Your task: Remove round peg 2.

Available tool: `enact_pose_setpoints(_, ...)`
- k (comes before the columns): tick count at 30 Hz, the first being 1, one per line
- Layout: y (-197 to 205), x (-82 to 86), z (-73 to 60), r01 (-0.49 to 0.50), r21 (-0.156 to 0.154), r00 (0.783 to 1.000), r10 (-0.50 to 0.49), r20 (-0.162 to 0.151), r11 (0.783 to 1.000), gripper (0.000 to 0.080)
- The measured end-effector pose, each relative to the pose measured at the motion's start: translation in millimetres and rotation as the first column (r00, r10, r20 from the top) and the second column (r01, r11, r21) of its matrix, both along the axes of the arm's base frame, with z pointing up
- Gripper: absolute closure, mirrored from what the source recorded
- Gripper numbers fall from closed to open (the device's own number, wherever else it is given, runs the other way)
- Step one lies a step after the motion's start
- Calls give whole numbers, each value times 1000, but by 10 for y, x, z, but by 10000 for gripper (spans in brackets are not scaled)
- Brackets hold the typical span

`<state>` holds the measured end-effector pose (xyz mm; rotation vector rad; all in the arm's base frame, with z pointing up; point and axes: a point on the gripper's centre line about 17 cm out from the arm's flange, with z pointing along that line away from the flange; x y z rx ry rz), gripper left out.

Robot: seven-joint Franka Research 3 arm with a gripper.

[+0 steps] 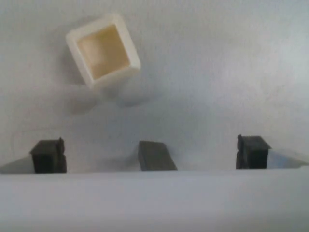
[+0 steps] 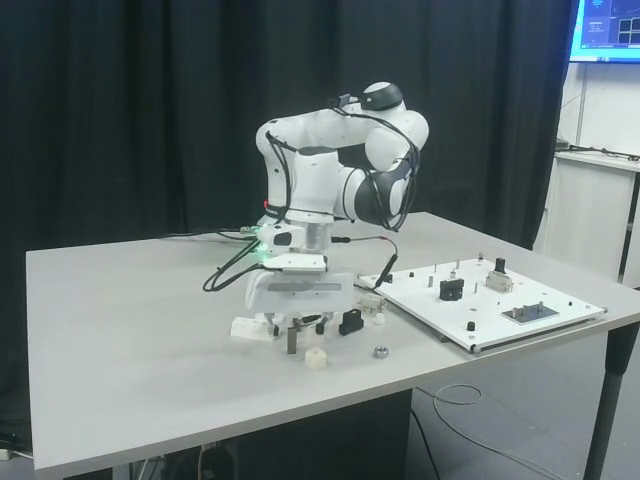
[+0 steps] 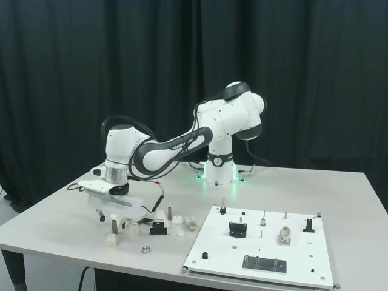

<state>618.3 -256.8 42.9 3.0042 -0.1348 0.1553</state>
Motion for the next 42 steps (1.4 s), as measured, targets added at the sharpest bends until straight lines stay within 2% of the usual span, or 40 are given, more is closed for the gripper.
enact_pose_setpoints(2,-6,30,45,-1,-6,1000,1,1,1000,54)
enact_pose_setpoints(3,-8,42,67,-2,-10,1000,2,1,1000,13)
enact_pose_setpoints(21,-20,182,392,-1,-42,1000,1,-9,999,3)
enact_pose_setpoints(42,-21,251,539,-10,-53,1000,10,-4,999,3)
